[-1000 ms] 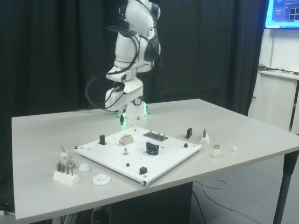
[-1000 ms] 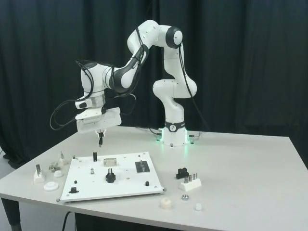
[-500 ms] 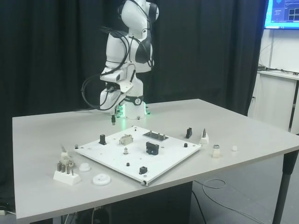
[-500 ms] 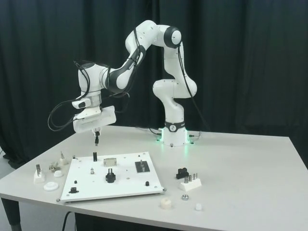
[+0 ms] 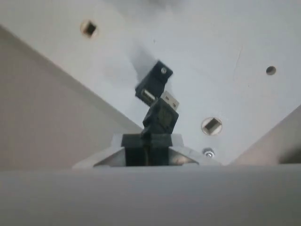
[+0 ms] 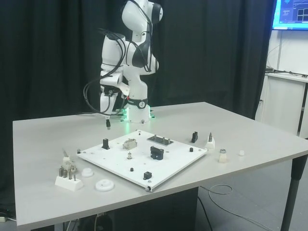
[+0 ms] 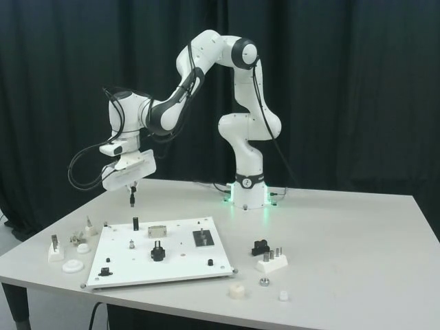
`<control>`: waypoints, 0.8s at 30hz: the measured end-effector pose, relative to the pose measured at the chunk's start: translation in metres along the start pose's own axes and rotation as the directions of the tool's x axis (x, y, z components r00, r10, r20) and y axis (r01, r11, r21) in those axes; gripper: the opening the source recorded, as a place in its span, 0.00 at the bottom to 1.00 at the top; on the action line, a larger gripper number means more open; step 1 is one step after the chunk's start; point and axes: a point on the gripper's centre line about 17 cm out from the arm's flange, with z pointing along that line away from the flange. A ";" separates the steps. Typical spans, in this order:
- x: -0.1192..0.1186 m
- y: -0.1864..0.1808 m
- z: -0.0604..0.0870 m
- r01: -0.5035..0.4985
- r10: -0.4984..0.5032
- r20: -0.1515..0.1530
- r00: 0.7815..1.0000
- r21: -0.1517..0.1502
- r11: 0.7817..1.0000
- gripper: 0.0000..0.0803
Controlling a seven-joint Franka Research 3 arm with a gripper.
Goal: Insert USB.
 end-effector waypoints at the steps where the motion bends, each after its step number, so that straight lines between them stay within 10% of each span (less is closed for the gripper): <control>1: -0.002 0.000 0.001 0.017 -0.017 0.005 1.000 -0.002 1.000 0.04; 24: -0.024 -0.002 0.016 0.276 -0.280 0.145 0.949 0.045 0.960 0.04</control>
